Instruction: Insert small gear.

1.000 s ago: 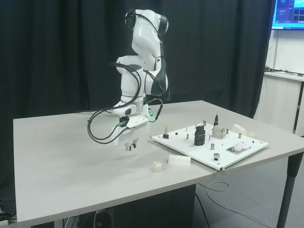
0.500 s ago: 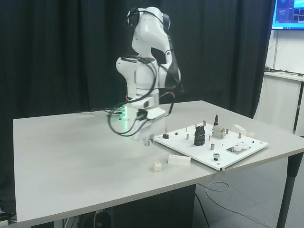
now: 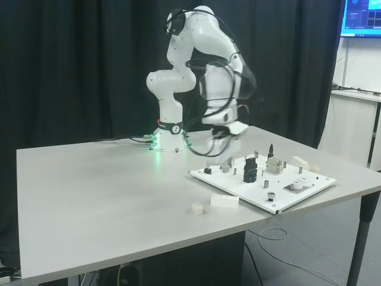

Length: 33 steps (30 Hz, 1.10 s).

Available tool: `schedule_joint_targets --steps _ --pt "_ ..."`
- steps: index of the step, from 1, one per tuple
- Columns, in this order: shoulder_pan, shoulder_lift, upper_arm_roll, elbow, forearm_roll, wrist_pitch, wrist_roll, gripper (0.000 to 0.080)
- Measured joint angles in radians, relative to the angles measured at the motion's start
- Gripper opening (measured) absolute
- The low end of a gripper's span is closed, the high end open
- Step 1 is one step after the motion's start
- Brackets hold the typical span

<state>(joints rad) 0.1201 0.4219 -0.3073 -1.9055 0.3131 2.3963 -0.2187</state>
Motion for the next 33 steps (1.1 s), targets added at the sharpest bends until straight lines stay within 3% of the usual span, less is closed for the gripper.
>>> schedule_joint_targets --steps 7,23,27,30,33 --pt "0.066 0.001 0.000 0.040 -0.023 -0.035 -0.001 0.0199" --pt "0.179 0.017 0.000 0.062 -0.187 -0.065 -0.007 0.0199" --pt "0.186 0.022 0.011 0.068 -0.245 -0.094 -0.160 0.0199" --pt "0.187 0.030 0.025 0.078 -0.253 -0.105 -0.300 0.0199" --pt "0.187 0.041 0.035 0.093 -0.253 -0.108 -0.339 0.0199"
